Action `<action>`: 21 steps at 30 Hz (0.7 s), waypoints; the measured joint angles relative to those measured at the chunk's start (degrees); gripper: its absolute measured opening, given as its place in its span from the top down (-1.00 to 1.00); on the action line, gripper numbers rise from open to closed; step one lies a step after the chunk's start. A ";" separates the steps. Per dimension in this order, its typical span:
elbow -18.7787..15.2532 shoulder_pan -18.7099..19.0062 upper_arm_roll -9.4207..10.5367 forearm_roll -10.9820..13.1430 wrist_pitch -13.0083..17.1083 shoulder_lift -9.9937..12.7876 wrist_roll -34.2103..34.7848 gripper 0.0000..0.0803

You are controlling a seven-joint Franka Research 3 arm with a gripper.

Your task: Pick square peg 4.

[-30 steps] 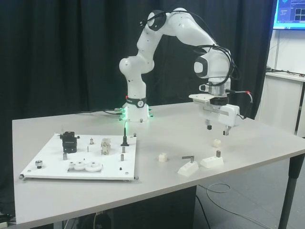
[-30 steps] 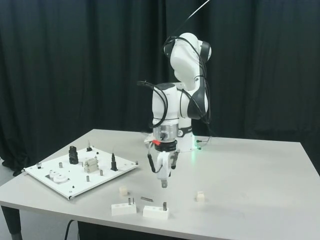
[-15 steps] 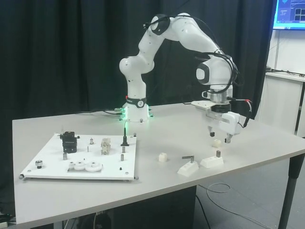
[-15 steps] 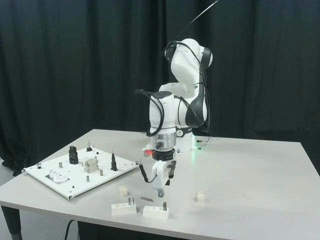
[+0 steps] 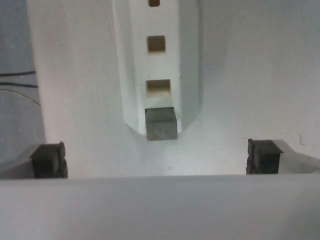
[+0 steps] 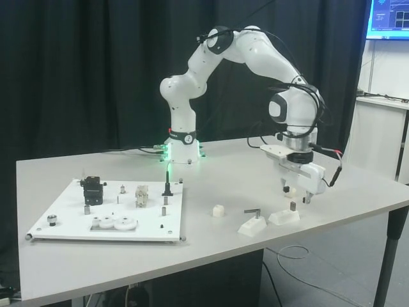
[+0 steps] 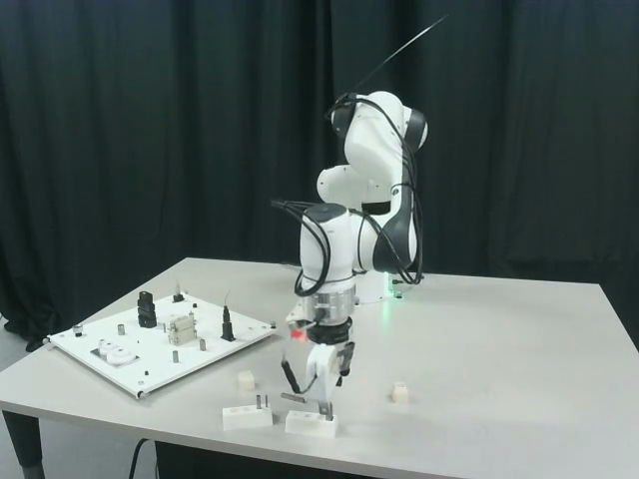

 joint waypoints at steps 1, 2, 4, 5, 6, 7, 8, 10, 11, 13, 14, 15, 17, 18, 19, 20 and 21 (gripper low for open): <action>0.26 0.01 0.00 0.00 -0.22 0.26 0.00 -0.99; 0.53 0.01 0.00 0.00 -0.43 0.56 0.00 -0.99; 0.90 0.02 0.00 0.00 -0.63 0.99 0.00 -0.99; 1.05 0.01 0.00 0.00 -0.66 1.19 0.00 -0.99; 1.16 0.01 -0.01 0.00 -0.66 1.38 0.00 -0.99; 1.23 0.01 -0.03 0.00 -0.66 1.55 0.00 -0.99; 1.29 0.01 -0.05 0.00 -0.66 1.70 0.00 -0.99; 1.36 0.01 -0.12 0.00 -0.64 1.95 0.00 -0.99; 1.37 0.01 -0.17 0.00 -0.61 2.05 0.00 -0.99; 1.38 -0.02 -0.23 0.00 -0.53 2.22 0.00 -0.99; 1.38 -0.04 -0.25 0.00 -0.47 2.31 0.00 -0.99; 1.38 -0.05 -0.26 0.00 -0.40 2.41 0.00 -0.99; 1.38 -0.08 -0.27 0.00 -0.25 2.61 0.00 -0.99; 1.38 -0.07 -0.27 0.00 -0.17 2.73 0.00 -0.99; 1.38 -0.07 -0.26 0.00 -0.08 2.85 0.00 -0.99; 1.38 -0.07 -0.24 0.00 0.02 2.96 0.00 -0.99; 1.38 -0.07 -0.22 0.00 0.11 3.06 0.00 -0.99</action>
